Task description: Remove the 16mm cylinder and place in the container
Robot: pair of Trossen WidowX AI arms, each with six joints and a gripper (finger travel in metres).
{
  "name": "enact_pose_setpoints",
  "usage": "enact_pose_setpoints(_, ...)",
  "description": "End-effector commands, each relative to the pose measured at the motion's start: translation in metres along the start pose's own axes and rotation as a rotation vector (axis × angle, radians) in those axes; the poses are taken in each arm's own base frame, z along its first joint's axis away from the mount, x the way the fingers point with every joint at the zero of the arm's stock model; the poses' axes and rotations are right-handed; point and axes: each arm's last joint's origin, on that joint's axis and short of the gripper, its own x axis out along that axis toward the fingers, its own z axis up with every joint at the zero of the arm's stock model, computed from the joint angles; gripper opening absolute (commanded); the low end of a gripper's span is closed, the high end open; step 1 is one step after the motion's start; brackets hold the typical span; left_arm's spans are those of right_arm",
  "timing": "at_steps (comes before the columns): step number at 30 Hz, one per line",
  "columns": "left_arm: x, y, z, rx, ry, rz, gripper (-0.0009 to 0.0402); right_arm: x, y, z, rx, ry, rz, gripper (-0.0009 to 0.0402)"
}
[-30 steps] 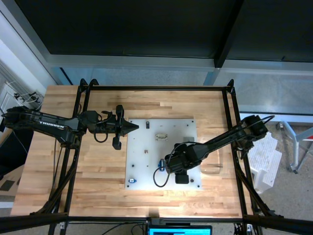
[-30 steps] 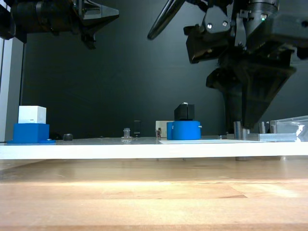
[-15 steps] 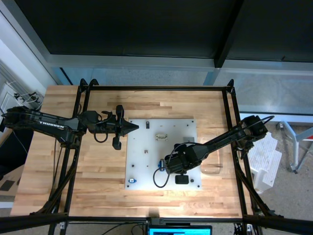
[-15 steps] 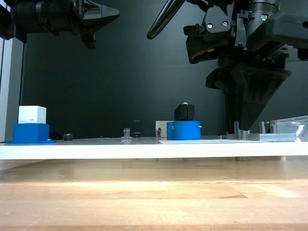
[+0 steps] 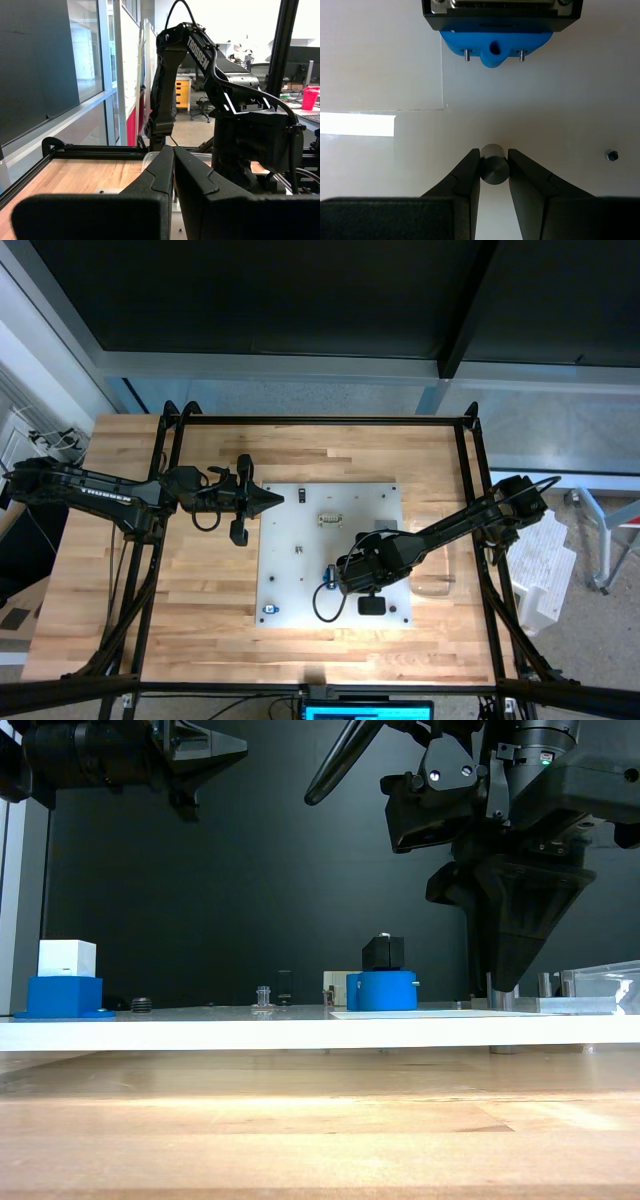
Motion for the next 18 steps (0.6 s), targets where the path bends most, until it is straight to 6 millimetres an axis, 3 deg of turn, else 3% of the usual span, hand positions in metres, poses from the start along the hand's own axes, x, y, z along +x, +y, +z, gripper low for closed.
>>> enact_pose_setpoints(1, 0.000, 0.000, 0.000, 0.000, 0.000, 0.000, 0.0000, -0.006, -0.001, -0.001, -0.004, -0.001, 0.003, 0.0002)
enact_pose_setpoints(18, 0.000, 0.000, 0.000, 0.000, 0.000, 0.000, 0.0000, -0.067, -0.013, -0.014, 0.007, -0.093, 0.035, 0.0002)
